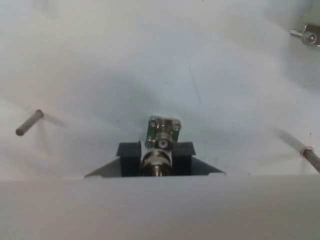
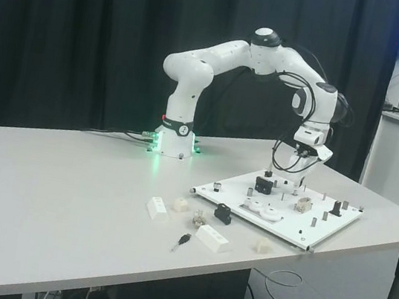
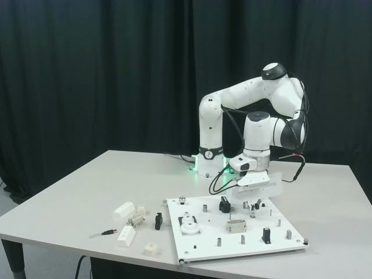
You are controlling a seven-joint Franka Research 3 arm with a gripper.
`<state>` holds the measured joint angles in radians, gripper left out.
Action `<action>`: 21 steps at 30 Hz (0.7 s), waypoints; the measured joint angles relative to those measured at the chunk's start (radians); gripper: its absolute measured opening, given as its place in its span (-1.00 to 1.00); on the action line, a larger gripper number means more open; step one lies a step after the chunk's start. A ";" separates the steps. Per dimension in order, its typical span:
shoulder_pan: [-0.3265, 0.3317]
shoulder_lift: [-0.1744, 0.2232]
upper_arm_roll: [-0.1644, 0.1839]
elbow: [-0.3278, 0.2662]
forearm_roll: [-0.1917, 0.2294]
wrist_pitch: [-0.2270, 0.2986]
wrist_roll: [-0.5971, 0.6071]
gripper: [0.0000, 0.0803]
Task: Place BNC.
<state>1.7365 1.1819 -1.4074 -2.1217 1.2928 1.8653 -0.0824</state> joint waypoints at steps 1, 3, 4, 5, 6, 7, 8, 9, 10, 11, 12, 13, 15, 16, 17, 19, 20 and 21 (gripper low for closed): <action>0.000 0.000 0.000 0.000 0.000 0.000 0.000 -0.69; 0.000 0.000 -0.001 0.000 0.000 0.001 0.001 -0.69; 0.000 0.000 -0.001 0.000 0.000 0.001 0.001 -0.69; 0.000 0.000 -0.001 0.000 0.000 0.002 0.001 -0.69; 0.000 0.000 -0.002 0.000 0.000 0.003 0.002 -0.69; 0.000 0.000 -0.003 0.000 0.000 0.004 0.003 -0.69; 0.000 0.000 -0.003 0.000 0.000 0.005 0.004 -0.69; 0.000 0.000 -0.004 0.000 -0.001 0.007 0.007 -0.69; -0.001 0.000 -0.006 0.000 -0.002 0.008 0.011 -0.69; -0.001 0.001 -0.007 0.000 -0.004 0.010 0.018 -0.69; -0.002 0.001 -0.010 0.000 -0.006 0.010 0.025 -0.69; -0.002 0.002 -0.013 -0.001 -0.009 0.011 0.033 -0.69; -0.004 0.003 -0.019 -0.001 -0.015 0.014 0.049 -0.69; -0.006 0.004 -0.022 -0.002 -0.018 0.015 0.056 -0.69; -0.007 0.005 -0.026 -0.003 -0.022 0.017 0.064 -0.69; -0.012 0.006 -0.032 -0.004 -0.031 0.021 0.077 -0.69; -0.014 0.007 -0.036 -0.005 -0.037 0.025 0.085 -0.69; -0.018 0.007 -0.039 -0.007 -0.042 0.029 0.094 -0.69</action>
<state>1.7188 1.1887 -1.4463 -2.1285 1.2505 1.8944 0.0118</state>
